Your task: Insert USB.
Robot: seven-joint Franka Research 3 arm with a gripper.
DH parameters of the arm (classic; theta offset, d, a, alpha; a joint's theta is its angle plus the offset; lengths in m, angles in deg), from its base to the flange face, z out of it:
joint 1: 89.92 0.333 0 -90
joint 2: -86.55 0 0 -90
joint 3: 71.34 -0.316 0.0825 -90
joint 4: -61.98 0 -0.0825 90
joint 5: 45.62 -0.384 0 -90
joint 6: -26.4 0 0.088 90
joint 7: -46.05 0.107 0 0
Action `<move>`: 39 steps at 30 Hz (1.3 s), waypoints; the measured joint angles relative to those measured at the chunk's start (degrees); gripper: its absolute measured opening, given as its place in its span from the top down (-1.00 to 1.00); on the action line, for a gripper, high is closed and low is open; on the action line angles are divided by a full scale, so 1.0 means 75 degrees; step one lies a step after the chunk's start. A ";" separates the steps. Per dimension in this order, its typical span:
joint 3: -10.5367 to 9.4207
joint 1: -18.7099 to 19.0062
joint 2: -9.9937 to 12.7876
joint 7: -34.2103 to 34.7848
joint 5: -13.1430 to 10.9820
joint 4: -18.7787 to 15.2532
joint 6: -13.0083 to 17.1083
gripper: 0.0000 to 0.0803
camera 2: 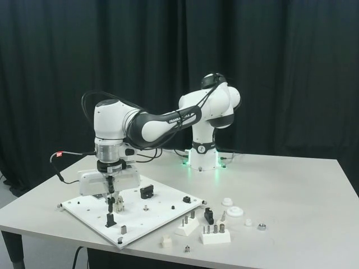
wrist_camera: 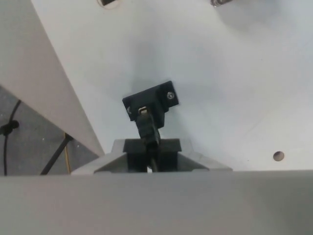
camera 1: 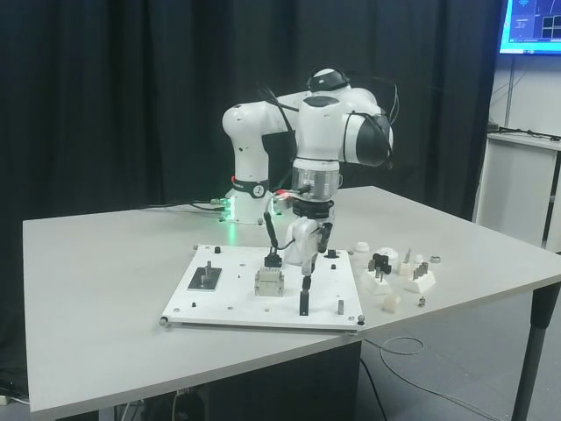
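Note:
A black USB socket block (wrist_camera: 155, 99) is screwed upright onto the white board (wrist_camera: 234, 88). My gripper (wrist_camera: 150, 155) is shut on a black USB plug (wrist_camera: 148, 128), whose metal tip points down at the top of the socket. In the first room view the gripper (camera 1: 307, 266) holds the plug (camera 1: 306, 284) straight above the socket block (camera 1: 303, 304) near the board's front edge, and whether the tip touches it cannot be told. The second room view shows the same stack: gripper (camera 2: 110, 195), plug (camera 2: 110, 204), socket block (camera 2: 110, 220).
On the board (camera 1: 237, 303) stand a grey block (camera 1: 269, 282), a black plate (camera 1: 208, 279) and a small peg (camera 1: 339, 307). White holders with small parts (camera 1: 390, 272) lie on the grey table (camera 1: 105, 281) beside the board. A black cable (camera 1: 273, 241) hangs next to the gripper.

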 joint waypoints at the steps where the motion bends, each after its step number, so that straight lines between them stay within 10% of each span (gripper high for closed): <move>1: 0.0004 0.0016 0.0000 0.0001 0.0000 -0.0018 0.0000 0.88; 39: 0.0054 0.0104 0.0018 -0.0105 0.0041 -0.0248 0.0144 0.88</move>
